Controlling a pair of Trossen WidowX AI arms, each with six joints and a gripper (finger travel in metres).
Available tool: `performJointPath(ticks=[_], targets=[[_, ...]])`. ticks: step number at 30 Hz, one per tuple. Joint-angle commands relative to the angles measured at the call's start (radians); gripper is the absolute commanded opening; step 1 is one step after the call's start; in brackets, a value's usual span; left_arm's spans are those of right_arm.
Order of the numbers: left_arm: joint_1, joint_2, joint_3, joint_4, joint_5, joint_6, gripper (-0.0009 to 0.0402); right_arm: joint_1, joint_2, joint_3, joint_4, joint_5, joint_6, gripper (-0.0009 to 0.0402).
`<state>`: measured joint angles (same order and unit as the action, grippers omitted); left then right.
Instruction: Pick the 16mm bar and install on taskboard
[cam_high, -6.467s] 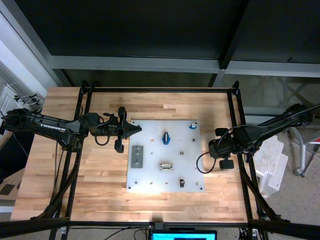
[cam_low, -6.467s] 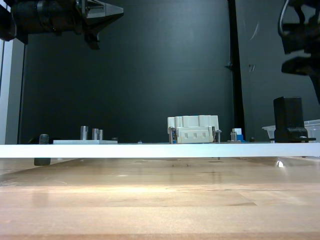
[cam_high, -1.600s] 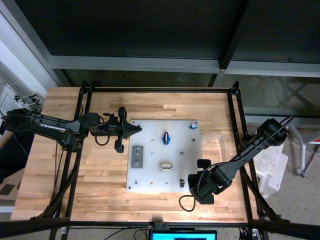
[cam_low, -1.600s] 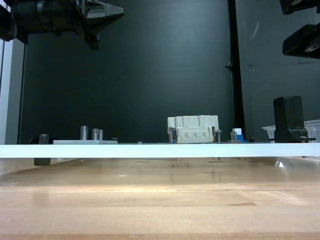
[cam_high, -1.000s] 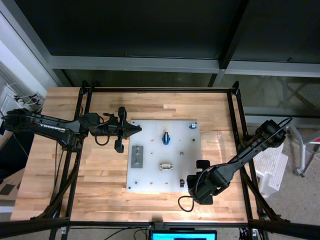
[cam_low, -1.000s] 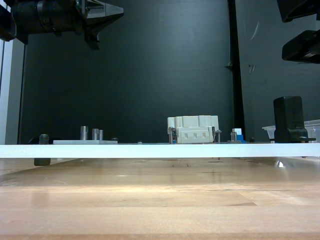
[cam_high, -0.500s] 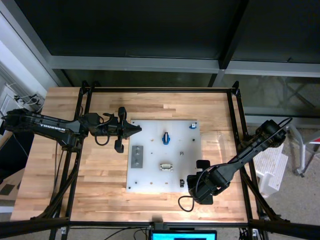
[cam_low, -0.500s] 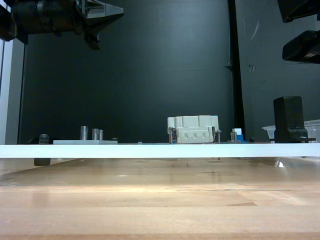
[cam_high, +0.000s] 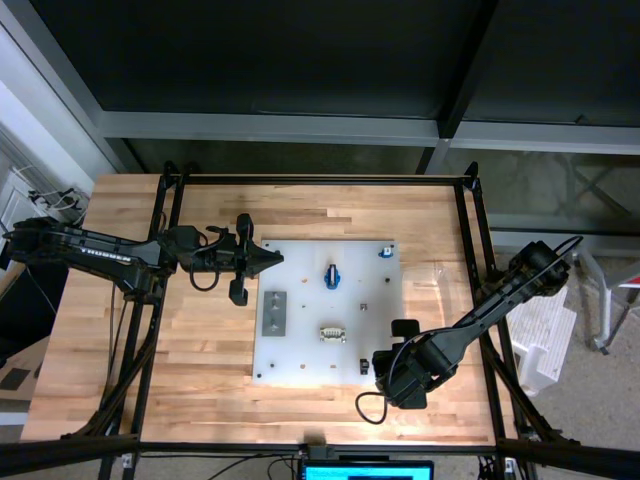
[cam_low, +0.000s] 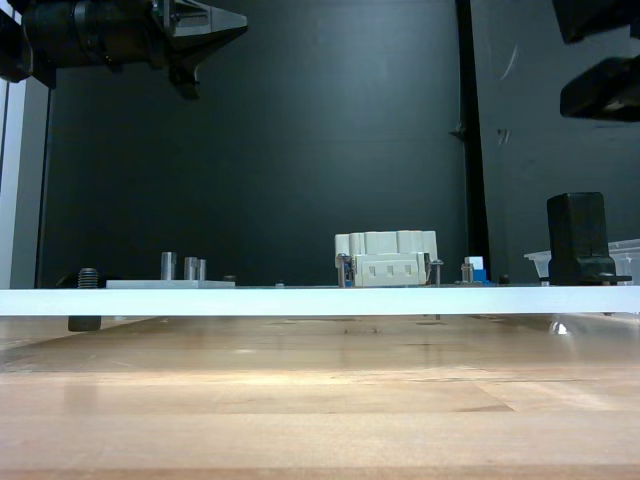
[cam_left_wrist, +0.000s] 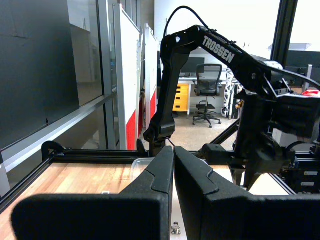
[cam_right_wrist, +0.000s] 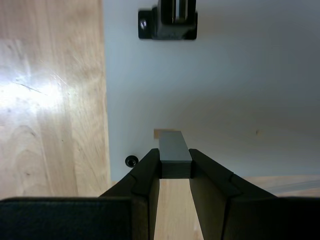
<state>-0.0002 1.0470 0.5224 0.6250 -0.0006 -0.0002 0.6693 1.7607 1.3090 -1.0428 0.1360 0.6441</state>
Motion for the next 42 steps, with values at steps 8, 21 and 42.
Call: performJointPath(ticks=[8,21,42], targets=[[0.0,0.0,0.0,0.0,0.0,0.0,0.0,-0.002,0.014,0.016,-0.013,0.003,-0.006,0.0004],[0.0,0.0,0.0,0.0,0.0,0.0,0.0,-0.002,0.014,-0.007,0.009,-0.002,-0.006,0.0004],[0.0,0.0,0.0,0.0,0.0,0.0,0.0,-0.002,0.014,-0.014,0.034,-0.006,0.014,0.0004]])
